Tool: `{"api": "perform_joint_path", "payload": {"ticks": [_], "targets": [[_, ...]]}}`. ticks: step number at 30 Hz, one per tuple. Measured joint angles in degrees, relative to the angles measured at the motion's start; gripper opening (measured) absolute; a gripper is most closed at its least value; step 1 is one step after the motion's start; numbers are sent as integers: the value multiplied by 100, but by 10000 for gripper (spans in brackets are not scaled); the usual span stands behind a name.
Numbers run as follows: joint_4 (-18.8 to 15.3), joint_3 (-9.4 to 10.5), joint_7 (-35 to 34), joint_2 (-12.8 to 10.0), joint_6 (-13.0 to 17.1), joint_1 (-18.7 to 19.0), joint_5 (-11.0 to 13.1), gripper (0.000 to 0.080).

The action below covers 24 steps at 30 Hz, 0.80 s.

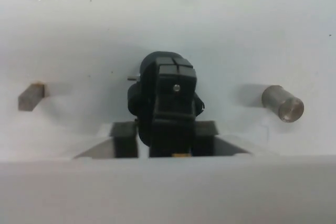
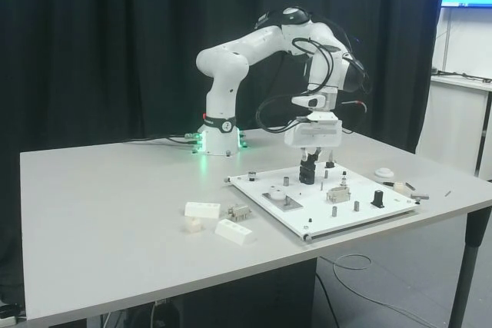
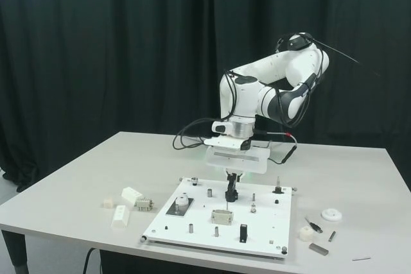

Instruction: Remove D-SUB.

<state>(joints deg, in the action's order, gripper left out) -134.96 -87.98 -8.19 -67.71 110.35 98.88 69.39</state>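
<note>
Over the white board (image 3: 221,222), clenched jaws (image 1: 169,103) grasp a black connector (image 3: 230,192), its base hidden.

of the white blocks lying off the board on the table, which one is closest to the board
The long white block, lying nearest the table's front edge. The other two white blocks sit farther from the board.

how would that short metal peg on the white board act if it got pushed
The metal peg looks like a solid cylinder, so probably stiff and heavy for its size. It stands upright from the white board, so it is likely fixed and would resist. If loose, its round side would probably roll.
</note>
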Motion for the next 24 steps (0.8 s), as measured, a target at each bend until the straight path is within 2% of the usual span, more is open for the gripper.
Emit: {"api": "perform_joint_path", "payload": {"ticks": [3, 4, 12, 17, 24], "targets": [[-15, -8, -33, -2, 34, 0, -2, 362], [-20, -12, -49, -2, 34, 0, -1, 179], [-24, -48, -44, -1, 28, 8, -1, 160], [-25, -165, -18, -2, 0, 28, -11, 157], [-25, -388, -18, -2, -191, 88, -62, 157]]}}
